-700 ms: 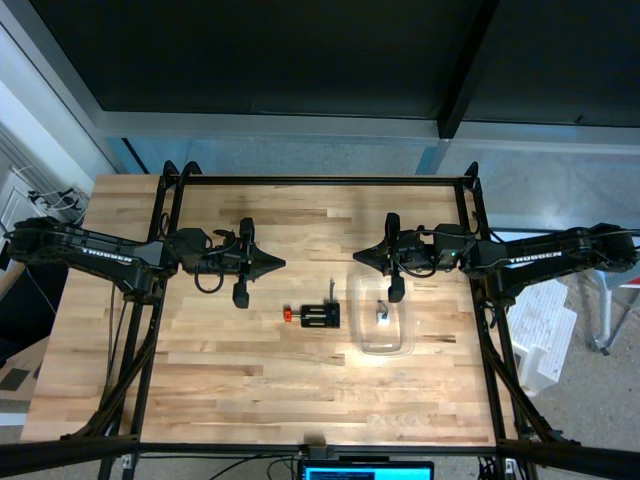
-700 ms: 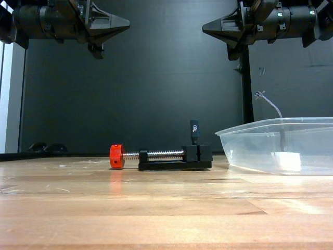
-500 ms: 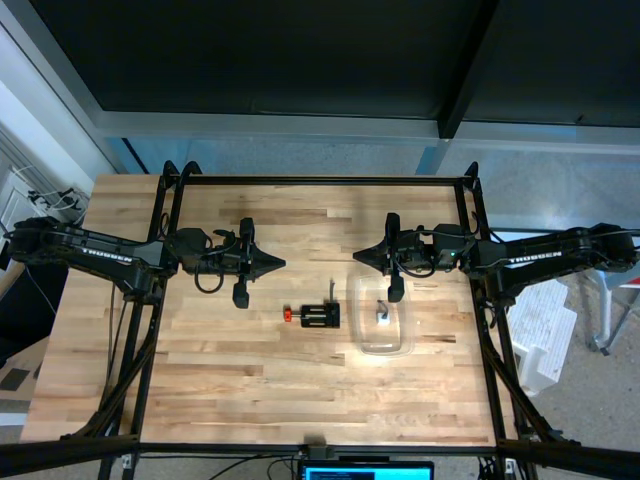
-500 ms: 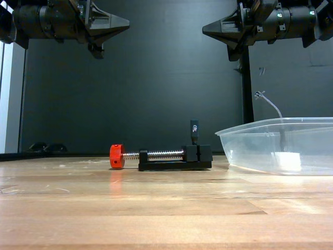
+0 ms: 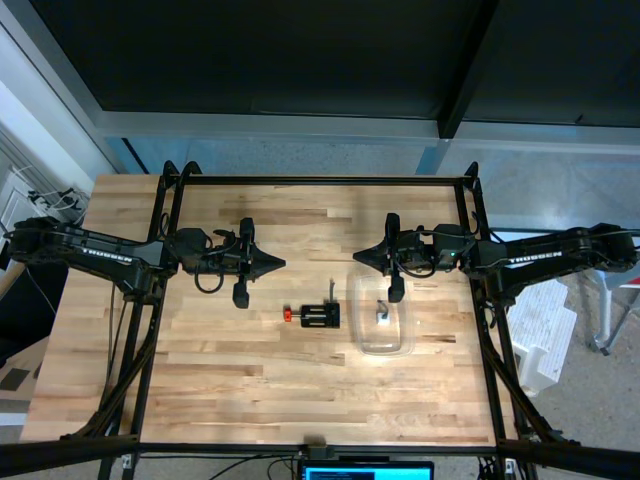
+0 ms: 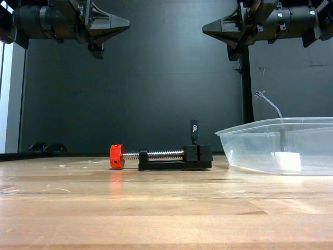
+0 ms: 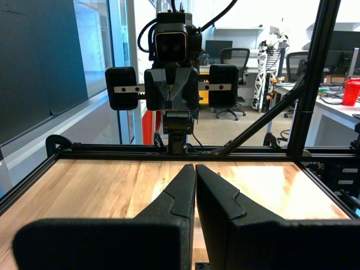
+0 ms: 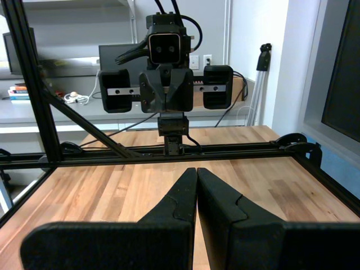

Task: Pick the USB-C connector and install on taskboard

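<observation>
Both arms are up high and idle. The left pincer (image 7: 195,167) hangs well above the surface (image 5: 250,380), off at about 10 o'clock from the taskboard (image 6: 174,160), with its two fingers pressed together and nothing between them. The right pincer (image 8: 197,170) mirrors it at roughly 1 o'clock from the board, also pressed together and empty. The two tips face each other across the gap.

Down below, the taskboard lies flat mid-surface with its orange-red knob (image 6: 117,156) at the 9 o'clock end. The USB-C connector (image 6: 194,130) stands upright at the 3 o'clock end, a slim dark piece rising straight off the block. The clear tray (image 6: 250,151) sits just beside the board at 3 o'clock. It holds a small whitish piece (image 6: 287,160) and a braided cable (image 6: 270,107) that curls up over the rim.

My read is that the install looks done, since the connector appears seated in the board and neither arm is touching anything. How deep it sits can't be told from here. If it is not fully home, the nearer right pincer would need to spread, drop straight down over the connector and press gently without tipping the block.

Against the frames from a moment ago, nothing has visibly shifted: arms, board, connector and tray all hold the same places.
</observation>
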